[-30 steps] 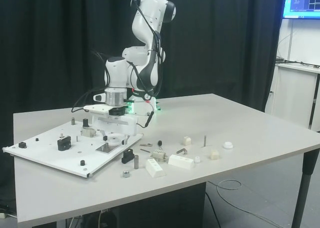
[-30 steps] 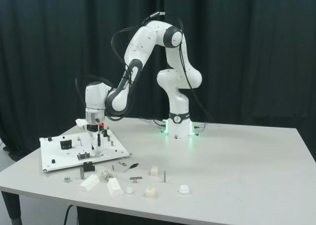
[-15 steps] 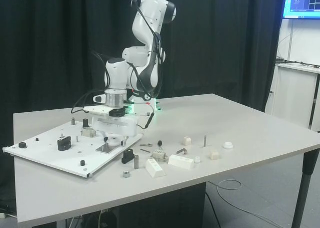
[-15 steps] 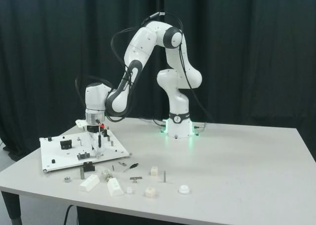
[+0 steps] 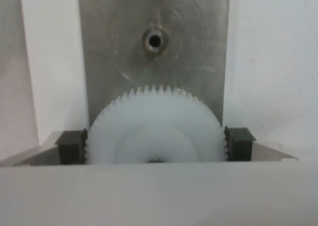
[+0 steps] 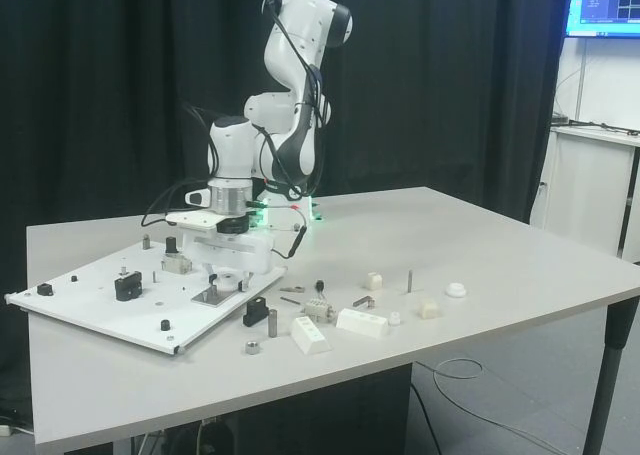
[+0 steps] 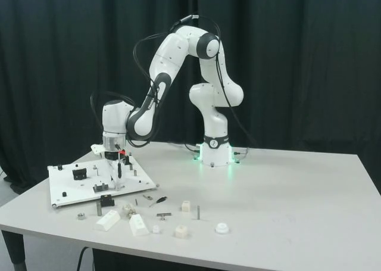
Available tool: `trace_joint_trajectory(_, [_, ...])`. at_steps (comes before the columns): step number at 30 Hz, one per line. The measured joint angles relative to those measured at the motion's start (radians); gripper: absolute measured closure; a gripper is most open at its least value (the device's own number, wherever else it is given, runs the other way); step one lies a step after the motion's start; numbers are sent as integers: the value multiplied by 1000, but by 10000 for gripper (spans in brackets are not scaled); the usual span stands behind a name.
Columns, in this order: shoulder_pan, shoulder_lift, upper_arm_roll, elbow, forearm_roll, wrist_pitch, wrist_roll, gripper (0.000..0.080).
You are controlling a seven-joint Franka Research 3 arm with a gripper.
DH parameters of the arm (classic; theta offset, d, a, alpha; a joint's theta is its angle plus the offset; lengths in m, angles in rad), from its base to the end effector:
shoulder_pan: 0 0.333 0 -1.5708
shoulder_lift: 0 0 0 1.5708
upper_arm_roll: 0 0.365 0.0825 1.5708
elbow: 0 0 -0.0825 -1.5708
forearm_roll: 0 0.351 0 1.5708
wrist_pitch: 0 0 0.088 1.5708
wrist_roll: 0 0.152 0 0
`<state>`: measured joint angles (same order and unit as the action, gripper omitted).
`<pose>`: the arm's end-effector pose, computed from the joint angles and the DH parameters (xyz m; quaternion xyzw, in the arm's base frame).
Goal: Remove large gear.
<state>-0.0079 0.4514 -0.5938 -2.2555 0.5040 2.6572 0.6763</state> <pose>0.4473 -0.3121 0.2269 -0.6718 0.7399 -0.0365 0.0005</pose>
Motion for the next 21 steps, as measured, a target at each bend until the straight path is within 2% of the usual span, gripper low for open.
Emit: trace_joint_trajectory(21, [-5,2,-2,11,-1,-25,-14,206])
